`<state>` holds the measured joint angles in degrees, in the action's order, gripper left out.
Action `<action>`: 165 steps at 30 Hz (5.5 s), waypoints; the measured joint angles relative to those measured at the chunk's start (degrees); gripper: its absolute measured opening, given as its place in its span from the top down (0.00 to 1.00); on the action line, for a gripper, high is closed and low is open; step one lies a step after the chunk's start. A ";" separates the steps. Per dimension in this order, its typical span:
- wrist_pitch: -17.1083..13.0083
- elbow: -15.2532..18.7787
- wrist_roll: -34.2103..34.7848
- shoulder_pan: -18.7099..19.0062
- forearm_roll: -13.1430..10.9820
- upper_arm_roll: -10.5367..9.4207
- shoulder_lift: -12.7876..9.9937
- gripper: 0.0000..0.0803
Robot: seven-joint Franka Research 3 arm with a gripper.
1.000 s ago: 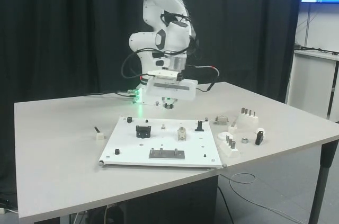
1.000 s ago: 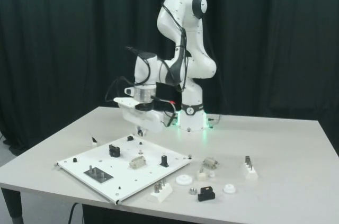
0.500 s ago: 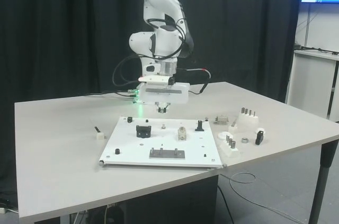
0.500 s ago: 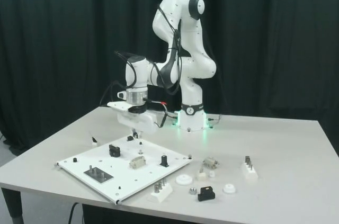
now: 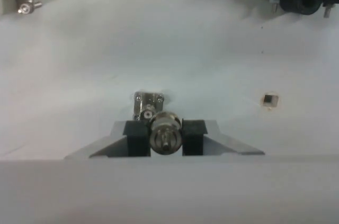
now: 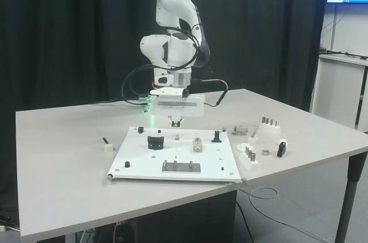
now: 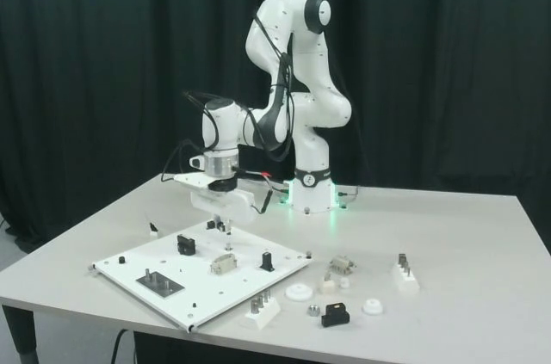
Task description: Insert BNC.
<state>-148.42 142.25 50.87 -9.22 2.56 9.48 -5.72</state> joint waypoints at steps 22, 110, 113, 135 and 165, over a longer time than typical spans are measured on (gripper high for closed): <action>-1.65 -0.24 -0.11 0.71 -0.01 -0.10 -2.02 0.84; -3.17 0.40 -0.40 1.40 -0.01 -0.10 -4.93 0.84; -3.08 0.41 -0.40 1.40 -0.01 -0.09 -4.93 0.84; -3.47 0.44 -0.40 1.42 -0.01 -0.06 -5.29 0.84; -4.05 0.71 -13.51 1.43 -0.01 0.05 -5.24 0.84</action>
<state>-152.48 142.96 37.36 -7.79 2.55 9.53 -10.96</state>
